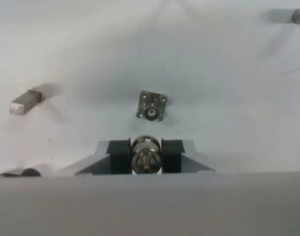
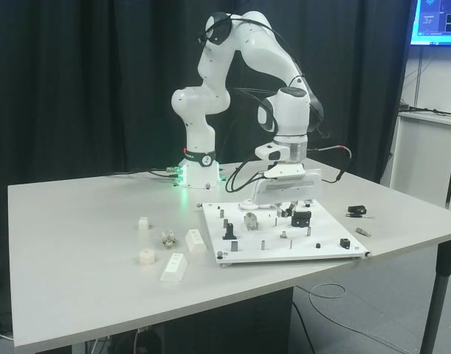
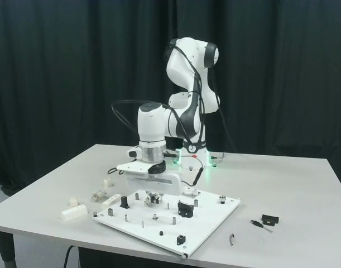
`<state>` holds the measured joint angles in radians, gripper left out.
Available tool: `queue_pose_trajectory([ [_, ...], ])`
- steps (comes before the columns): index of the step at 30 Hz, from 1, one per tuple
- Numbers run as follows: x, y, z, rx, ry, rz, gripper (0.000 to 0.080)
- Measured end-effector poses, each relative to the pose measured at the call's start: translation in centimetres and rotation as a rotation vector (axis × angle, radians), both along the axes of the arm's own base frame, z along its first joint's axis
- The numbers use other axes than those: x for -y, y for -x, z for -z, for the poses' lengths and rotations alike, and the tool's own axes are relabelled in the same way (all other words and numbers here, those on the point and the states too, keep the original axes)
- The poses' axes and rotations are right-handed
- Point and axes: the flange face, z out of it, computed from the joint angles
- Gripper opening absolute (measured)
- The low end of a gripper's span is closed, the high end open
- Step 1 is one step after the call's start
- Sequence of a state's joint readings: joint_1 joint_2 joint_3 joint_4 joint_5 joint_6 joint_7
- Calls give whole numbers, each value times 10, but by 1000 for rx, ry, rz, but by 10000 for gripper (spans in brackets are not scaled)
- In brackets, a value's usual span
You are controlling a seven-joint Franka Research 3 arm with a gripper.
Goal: Place BNC.
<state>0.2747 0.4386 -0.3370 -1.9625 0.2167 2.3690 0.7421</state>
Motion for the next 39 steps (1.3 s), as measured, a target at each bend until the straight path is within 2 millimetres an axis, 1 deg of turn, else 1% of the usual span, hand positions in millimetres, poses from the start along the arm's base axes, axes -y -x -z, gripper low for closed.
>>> queue_pose_trajectory([
  [26, 5, 0, 2, -1, 6, -5, 126],
  [39, 7, -1, 7, 4, 12, -17, 126],
])
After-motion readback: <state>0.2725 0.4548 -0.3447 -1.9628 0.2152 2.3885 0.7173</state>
